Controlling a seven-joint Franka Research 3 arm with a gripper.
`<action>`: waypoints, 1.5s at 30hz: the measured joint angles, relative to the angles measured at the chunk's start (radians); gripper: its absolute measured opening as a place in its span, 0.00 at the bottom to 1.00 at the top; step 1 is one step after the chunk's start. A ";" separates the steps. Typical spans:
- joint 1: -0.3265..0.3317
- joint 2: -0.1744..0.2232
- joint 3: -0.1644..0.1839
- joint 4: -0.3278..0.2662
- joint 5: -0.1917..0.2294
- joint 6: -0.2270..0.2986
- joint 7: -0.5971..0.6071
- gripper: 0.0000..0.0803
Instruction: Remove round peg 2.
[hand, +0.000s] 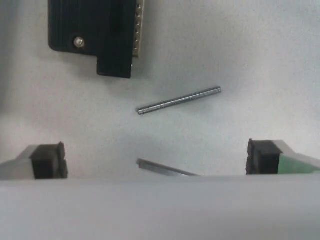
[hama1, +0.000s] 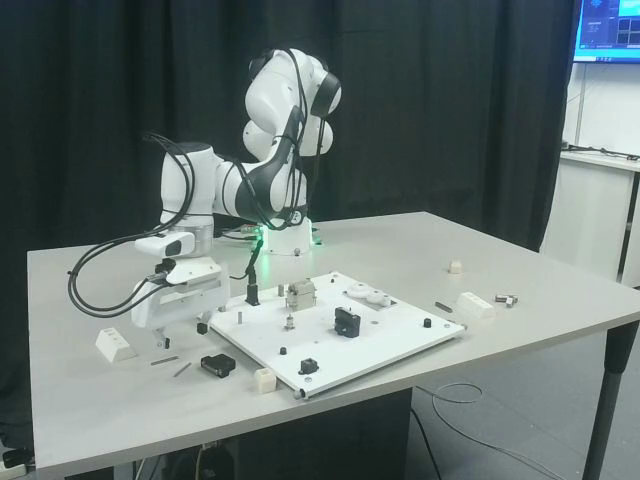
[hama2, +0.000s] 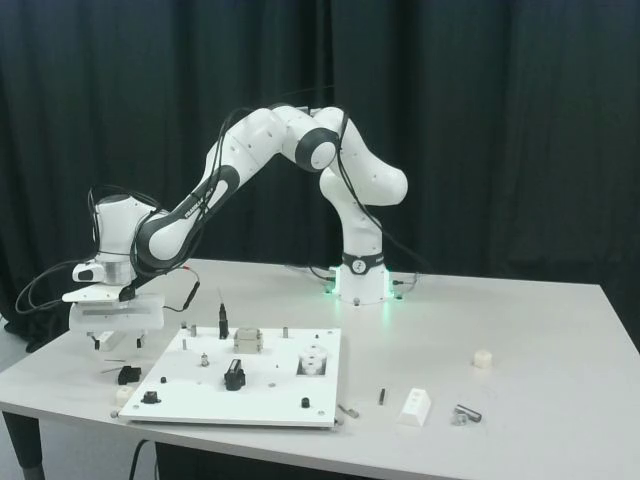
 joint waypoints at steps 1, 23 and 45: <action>0.000 0.000 0.000 0.000 0.000 0.000 0.000 1.00; 0.002 -0.015 0.000 0.018 0.000 -0.084 0.028 1.00; 0.076 -0.174 -0.043 -0.136 -0.001 -0.250 0.094 1.00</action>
